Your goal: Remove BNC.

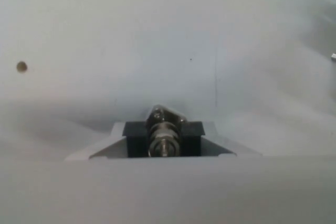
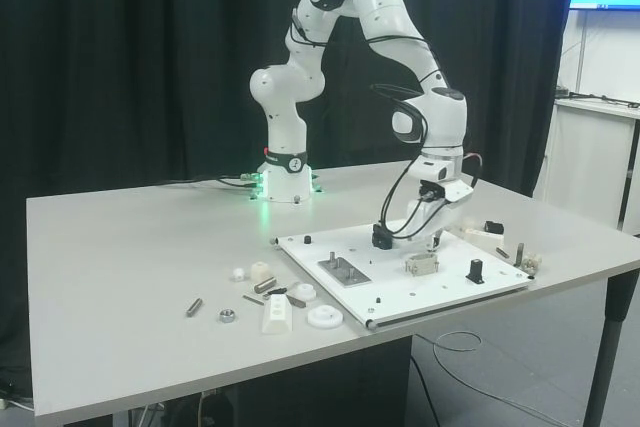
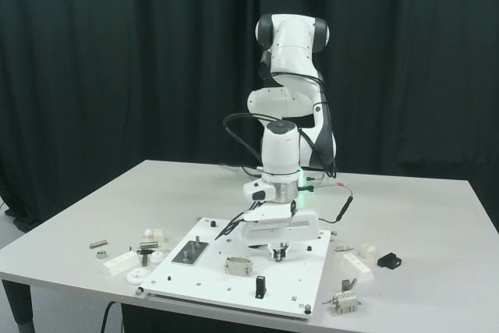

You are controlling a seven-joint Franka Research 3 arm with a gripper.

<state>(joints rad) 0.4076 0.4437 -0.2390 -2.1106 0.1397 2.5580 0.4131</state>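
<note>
One target: your metal BNC connector (image 1: 164,135), clamped by closed black gripper (image 1: 164,153) fingers for pulling.
Board: white assembly plate (image 2: 400,292) (holds fixtures steady).

The metal BNC connector (image 1: 164,132) stands upright between black fingers (image 1: 135,139).
</note>
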